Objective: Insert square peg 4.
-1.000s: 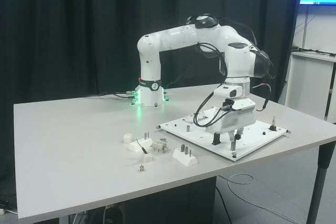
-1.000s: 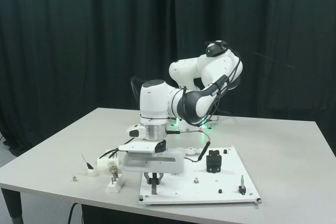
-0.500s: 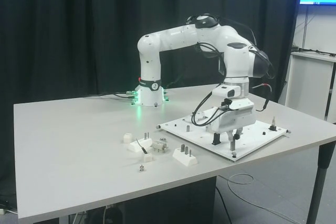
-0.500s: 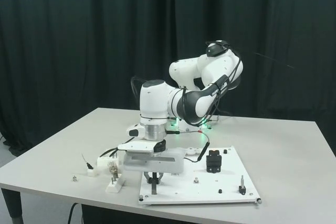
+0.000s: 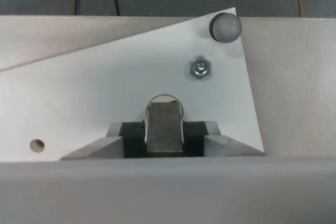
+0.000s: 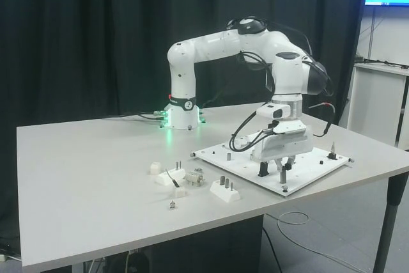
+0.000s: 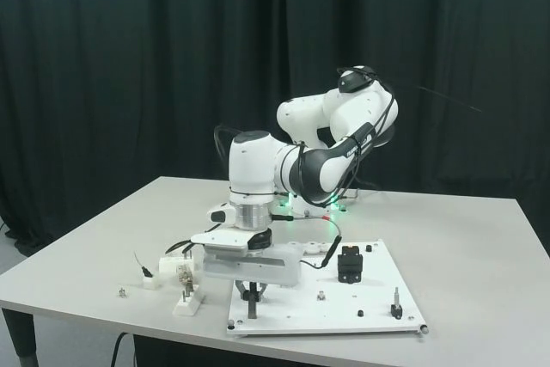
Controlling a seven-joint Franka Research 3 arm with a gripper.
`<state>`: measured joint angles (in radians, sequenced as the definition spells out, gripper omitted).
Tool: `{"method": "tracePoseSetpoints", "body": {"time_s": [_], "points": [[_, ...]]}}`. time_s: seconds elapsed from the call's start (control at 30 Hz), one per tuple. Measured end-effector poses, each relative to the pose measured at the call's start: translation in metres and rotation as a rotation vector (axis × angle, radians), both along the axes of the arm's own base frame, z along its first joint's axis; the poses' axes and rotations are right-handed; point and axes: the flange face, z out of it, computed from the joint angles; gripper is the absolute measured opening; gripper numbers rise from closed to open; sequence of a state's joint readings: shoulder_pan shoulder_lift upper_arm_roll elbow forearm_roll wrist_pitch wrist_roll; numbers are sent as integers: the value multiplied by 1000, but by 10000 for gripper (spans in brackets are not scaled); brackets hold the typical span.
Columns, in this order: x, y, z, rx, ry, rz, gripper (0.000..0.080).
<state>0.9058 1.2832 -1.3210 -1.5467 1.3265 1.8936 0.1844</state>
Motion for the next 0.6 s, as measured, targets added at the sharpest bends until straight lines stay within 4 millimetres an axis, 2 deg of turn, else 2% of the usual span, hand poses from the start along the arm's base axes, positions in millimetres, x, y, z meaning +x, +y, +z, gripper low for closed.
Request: {"method": "tracePoseSetpoints", "body": {"time_s": [0.6], "points": [[0, 0, 0, -14, 2, 126, 148]]}}
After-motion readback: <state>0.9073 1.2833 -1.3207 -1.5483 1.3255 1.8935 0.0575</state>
